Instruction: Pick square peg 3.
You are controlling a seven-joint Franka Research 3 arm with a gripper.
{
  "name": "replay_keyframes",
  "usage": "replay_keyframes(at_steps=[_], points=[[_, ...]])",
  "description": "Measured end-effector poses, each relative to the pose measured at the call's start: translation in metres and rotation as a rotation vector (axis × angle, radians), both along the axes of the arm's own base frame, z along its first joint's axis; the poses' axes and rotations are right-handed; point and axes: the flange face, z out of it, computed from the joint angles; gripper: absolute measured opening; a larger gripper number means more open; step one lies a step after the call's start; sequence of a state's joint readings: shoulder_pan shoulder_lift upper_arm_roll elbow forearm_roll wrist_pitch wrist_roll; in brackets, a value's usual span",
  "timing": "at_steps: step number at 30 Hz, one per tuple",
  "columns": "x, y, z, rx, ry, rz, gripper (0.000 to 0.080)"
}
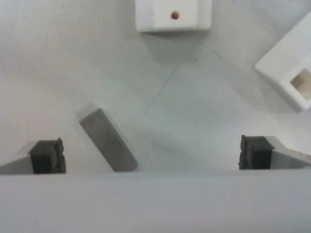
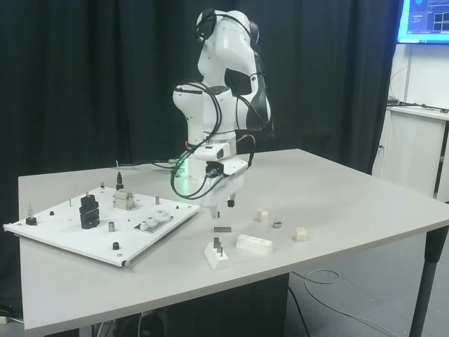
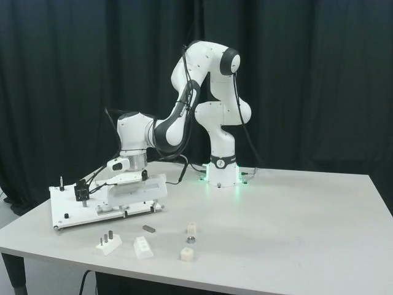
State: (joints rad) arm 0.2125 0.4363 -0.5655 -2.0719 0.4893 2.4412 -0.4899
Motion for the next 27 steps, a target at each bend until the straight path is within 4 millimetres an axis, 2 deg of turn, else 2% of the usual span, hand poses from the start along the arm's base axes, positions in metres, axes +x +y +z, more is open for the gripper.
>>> replay_keyframes(at_steps=[18,27], points=[[0.018,-0.015,0.029,-0.021,-0.030,-0.224,0.0800],[0.026,-0.022,0.028,-0.036,-0.028,-0.278,0.0800]])
